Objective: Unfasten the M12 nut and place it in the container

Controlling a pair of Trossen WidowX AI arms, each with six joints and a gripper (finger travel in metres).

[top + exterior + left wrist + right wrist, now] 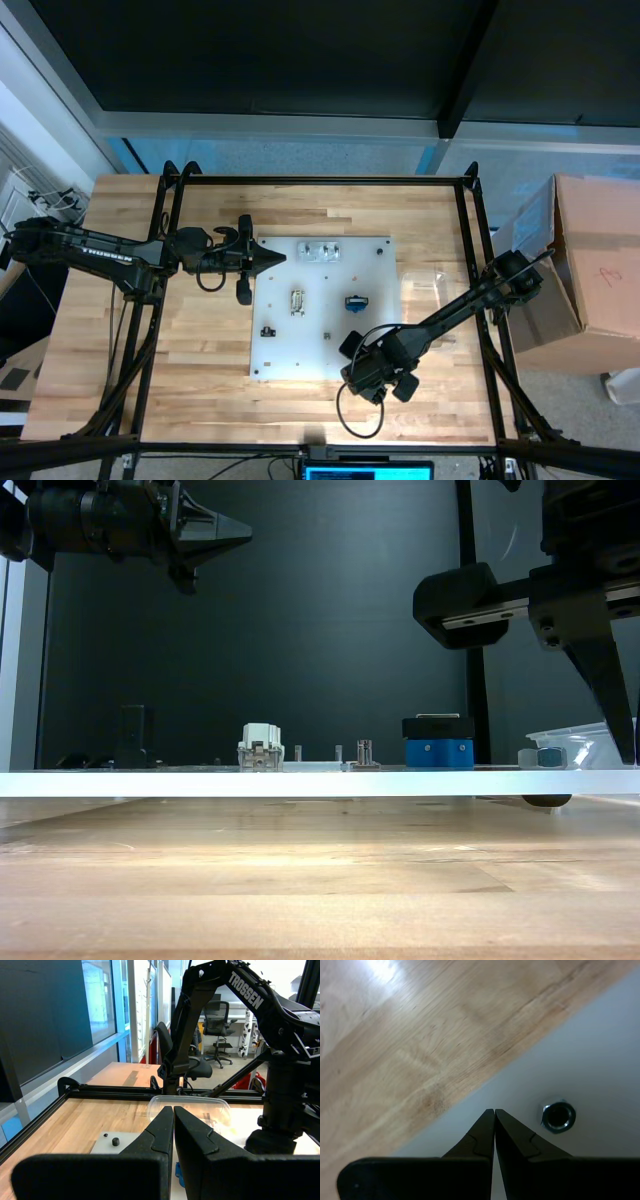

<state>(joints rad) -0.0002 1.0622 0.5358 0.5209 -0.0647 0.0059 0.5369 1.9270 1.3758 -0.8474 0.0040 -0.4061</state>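
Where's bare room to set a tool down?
Bare table between the board and the near edge, left of the right gripper; beyond the board's far edge too. Crowded: the board's near right corner, where the right gripper, shut, stands beside the nut on the board. Left gripper, shut, hovers over its far left corner.

Silver nut (558,1116), white board (300,355), blue block (437,753)
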